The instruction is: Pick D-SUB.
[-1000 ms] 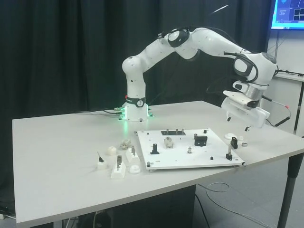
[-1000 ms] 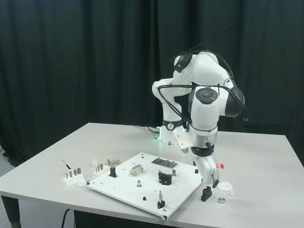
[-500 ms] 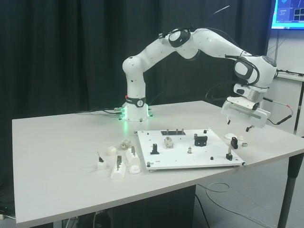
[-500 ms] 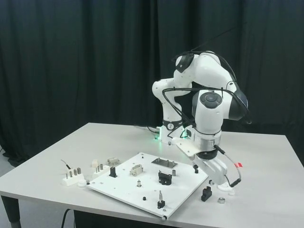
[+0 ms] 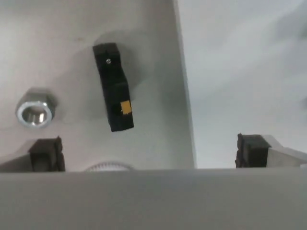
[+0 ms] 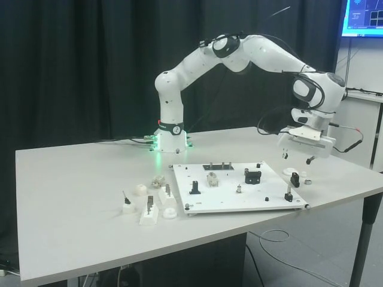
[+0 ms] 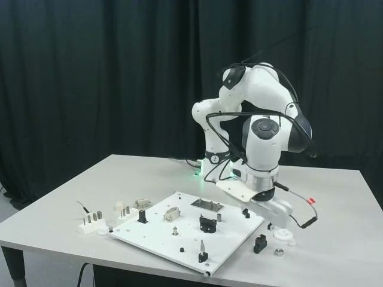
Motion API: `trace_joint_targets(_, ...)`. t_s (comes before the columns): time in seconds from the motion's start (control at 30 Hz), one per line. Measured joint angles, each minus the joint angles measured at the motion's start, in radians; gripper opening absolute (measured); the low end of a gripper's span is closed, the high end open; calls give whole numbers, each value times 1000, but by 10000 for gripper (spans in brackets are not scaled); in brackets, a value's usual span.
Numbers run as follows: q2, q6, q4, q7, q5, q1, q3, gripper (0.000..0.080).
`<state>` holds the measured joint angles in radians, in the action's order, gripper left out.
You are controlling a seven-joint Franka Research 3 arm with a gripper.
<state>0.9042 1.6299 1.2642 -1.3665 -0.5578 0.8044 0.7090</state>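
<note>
I saw the tool (image 6: 296, 158) hanging above the surface (image 6: 72, 179) past the far corner of the white board (image 6: 236, 200), its fingers (image 5: 252, 149) spread wide with nothing between them. Under it in the wrist view lay a black block (image 5: 113, 94) and a metal nut (image 5: 34, 113). The D-SUB connector (image 7: 172, 214) sat on the board, well apart from the tool. A green light (image 6: 157, 141) glowed at the arm's base.
</note>
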Motion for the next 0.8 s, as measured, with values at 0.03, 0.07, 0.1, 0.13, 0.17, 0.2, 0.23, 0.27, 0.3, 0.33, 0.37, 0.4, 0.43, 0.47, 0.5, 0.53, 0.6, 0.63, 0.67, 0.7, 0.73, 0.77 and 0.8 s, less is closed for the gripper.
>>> trace_joint_targets(0.03,-3,6,7,19,0,2,0,800)
trace_joint_targets(0.07,-7,12,15,40,0,5,-1,800)
trace_joint_targets(0.1,-11,18,23,59,0,7,-2,800)
trace_joint_targets(0.13,-14,24,31,82,0,10,-3,800)
trace_joint_targets(0.17,-19,32,39,105,0,13,-4,800)
trace_joint_targets(0.2,-23,39,49,131,0,16,-4,800)
trace_joint_targets(0.23,-27,45,57,156,0,19,-5,800)
trace_joint_targets(0.27,-31,53,67,184,0,23,-5,800)
trace_joint_targets(0.3,-35,60,76,212,0,27,-5,800)
trace_joint_targets(0.33,-38,69,84,238,1,31,-5,800)
trace_joint_targets(0.37,-42,76,93,267,1,35,-5,800)
trace_joint_targets(0.4,-45,83,103,291,1,39,-5,800)
trace_joint_targets(0.43,-48,90,111,312,1,43,-5,800)
trace_joint_targets(0.47,-52,96,120,333,2,48,-5,800)
trace_joint_targets(0.5,-55,103,129,351,2,53,-5,800)
trace_joint_targets(0.53,-58,110,137,366,3,58,-5,800)
trace_joint_targets(0.6,-64,122,153,394,5,68,-5,800)
trace_joint_targets(0.63,-66,128,161,404,8,74,-5,800)
trace_joint_targets(0.67,-68,134,167,413,11,80,-5,800)
trace_joint_targets(0.7,-70,141,174,422,14,85,-5,800)
trace_joint_targets(0.73,-72,150,181,431,17,92,-5,800)
trace_joint_targets(0.77,-75,158,189,442,20,98,-5,800)
trace_joint_targets(0.8,-77,166,195,452,22,104,-5,800)
